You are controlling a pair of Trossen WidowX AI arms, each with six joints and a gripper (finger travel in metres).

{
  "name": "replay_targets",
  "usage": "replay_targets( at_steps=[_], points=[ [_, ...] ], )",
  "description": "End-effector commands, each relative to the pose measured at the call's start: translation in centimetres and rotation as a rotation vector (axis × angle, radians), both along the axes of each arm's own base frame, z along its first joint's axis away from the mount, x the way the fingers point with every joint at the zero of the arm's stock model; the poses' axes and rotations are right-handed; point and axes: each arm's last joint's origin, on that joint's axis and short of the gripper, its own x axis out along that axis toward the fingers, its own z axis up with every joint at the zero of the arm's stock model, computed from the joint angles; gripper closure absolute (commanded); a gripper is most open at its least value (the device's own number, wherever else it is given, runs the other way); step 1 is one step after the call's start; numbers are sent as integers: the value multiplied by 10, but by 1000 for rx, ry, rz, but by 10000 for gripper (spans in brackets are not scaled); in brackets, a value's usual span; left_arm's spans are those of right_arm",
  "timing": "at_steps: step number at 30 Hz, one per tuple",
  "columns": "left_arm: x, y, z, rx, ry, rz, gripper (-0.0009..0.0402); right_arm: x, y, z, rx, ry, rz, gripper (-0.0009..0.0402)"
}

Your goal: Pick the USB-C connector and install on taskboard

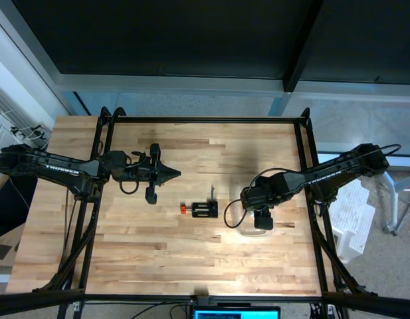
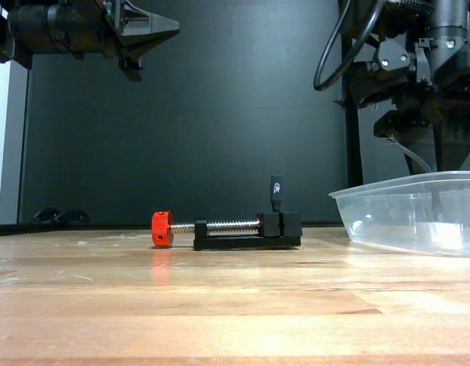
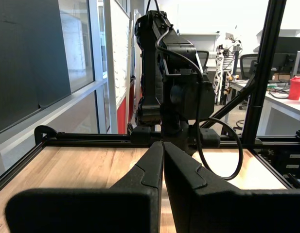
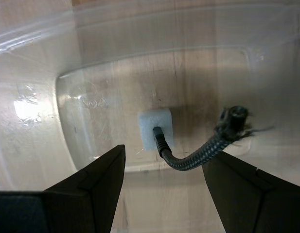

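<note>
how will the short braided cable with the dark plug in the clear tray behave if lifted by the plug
Probably light and floppy: the USB-C connector trails a curved braided tail with a frayed end. Its tip seems to touch the white piece, which may drag along. The right gripper hangs open above the tray; the left gripper is parked shut, high.

You are seeing soft overhead light washing the table [image 1: 158, 252], glare blooming on the clear tray [image 4: 33, 107] beneath the right gripper [image 4: 163, 160], and the raised left gripper [image 2: 170, 29] silhouetting against a dark backdrop.
</note>
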Motion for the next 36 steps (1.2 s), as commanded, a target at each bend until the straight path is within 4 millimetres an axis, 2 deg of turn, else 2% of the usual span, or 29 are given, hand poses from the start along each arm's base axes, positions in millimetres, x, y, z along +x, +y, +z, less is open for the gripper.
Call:
replay_targets(
  at_steps=[1, 17, 29, 36],
  points=[
    [0, 0, 0, 0, 0, 0, 393, -1, 0, -6, 2, -6, -4, 178],
    [0, 0, 0, 0, 0, 0, 393, -3, 1, -25, 7, -32, 14, 181],
    [0, 0, 0, 0, 0, 0, 393, -4, 2, -26, 11, -30, 27, 250],
    [0, 0, 0, 0, 0, 0, 393, -4, 3, -25, 14, -32, 28, 276]
  ],
)
